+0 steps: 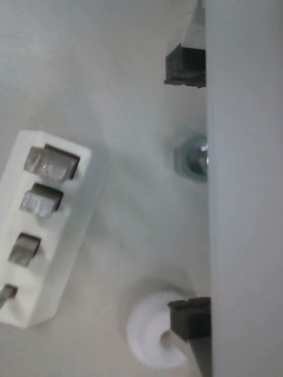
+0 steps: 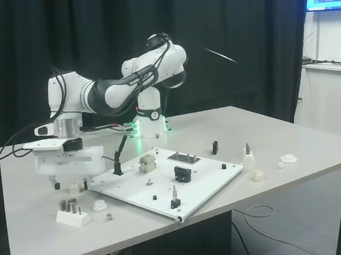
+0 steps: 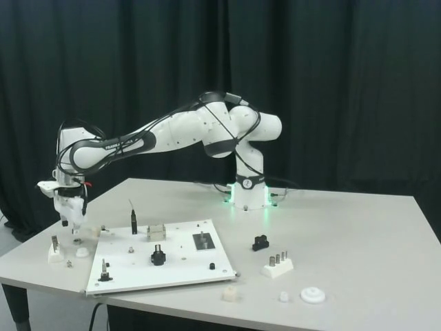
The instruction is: Pick bolt 4.
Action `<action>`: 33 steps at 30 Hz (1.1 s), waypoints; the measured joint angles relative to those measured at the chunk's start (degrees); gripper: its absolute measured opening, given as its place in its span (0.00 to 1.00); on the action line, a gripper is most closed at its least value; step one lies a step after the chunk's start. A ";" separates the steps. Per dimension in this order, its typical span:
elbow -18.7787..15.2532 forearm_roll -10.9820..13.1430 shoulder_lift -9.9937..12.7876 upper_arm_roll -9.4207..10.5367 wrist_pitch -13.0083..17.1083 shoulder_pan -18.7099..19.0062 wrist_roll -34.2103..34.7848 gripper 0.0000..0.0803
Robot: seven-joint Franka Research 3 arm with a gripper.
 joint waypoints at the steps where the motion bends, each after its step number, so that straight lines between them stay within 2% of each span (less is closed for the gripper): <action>1: 0.17 -0.32 -0.05 0.29 0.08 -0.30 -0.50 1.00; 10: 1.71 -2.04 -0.19 3.03 0.70 -3.01 -3.03 1.00; 16: 2.70 -3.84 -0.96 5.74 1.84 -4.76 -4.06 1.00; 26: 4.43 -9.11 -2.82 10.28 2.73 -7.34 -5.42 1.00; 33: 5.36 -12.76 -3.43 12.18 2.93 -8.60 -6.03 1.00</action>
